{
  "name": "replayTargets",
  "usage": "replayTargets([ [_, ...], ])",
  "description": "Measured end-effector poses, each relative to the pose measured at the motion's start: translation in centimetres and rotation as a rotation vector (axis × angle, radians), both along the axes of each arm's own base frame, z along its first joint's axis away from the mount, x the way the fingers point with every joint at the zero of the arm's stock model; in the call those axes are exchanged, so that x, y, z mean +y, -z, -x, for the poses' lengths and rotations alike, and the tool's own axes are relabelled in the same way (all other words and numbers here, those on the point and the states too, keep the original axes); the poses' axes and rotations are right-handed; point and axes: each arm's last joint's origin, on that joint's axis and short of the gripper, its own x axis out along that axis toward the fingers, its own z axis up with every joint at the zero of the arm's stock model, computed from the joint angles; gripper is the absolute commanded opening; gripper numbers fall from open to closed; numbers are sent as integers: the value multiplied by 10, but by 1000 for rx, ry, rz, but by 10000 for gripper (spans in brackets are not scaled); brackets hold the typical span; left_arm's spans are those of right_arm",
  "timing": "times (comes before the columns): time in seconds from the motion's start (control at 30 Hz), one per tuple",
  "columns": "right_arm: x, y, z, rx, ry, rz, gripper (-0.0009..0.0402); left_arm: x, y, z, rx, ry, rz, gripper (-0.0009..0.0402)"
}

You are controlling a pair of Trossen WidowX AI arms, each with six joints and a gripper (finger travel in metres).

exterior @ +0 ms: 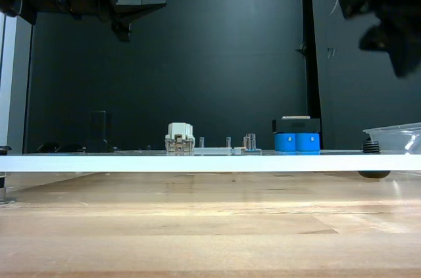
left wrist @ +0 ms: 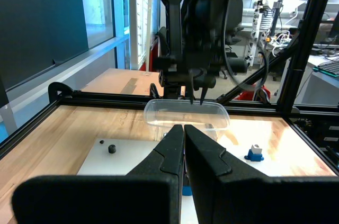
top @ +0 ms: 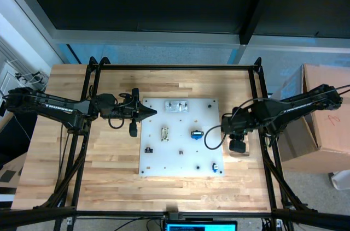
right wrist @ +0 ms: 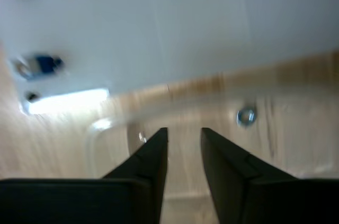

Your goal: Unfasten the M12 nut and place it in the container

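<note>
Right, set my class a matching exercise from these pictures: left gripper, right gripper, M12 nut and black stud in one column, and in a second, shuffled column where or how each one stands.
Column one
1. left gripper
2. right gripper
3. M12 nut
4. stud

Column two
A. bare, ribs showing, on the white board
B. fingers apart, above the clear container
C. fingers together, raised over the board's left edge
D. lying free in the container

Pairs: 1-C, 2-B, 3-D, 4-A

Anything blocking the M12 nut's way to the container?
Nothing visible: the nut lies free inside the container, below the right gripper; its stud is bare. Left gripper hovers shut over the board's left edge.
</note>
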Motion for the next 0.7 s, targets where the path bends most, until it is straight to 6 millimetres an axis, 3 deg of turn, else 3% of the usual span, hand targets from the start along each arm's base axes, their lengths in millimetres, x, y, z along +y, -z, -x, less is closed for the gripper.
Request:
replayTargets([
  [0.07, -3, -11, -4, -46, -17, 6, -5, 0, 0, 0, -1, 0, 0, 0],
  [0.27, -17, -40, -17, -207, -1, 101, -2, 0, 0, 0, 0, 0, 0, 0],
  [0.4, -21, -57, -27, -402, -37, 115, -1, 0, 0, 0, 0, 0, 0, 0],
  [0.7, -42, -63, -40, -933, -5, 172, 0, 0, 0, 0, 0, 0, 0, 0],
])
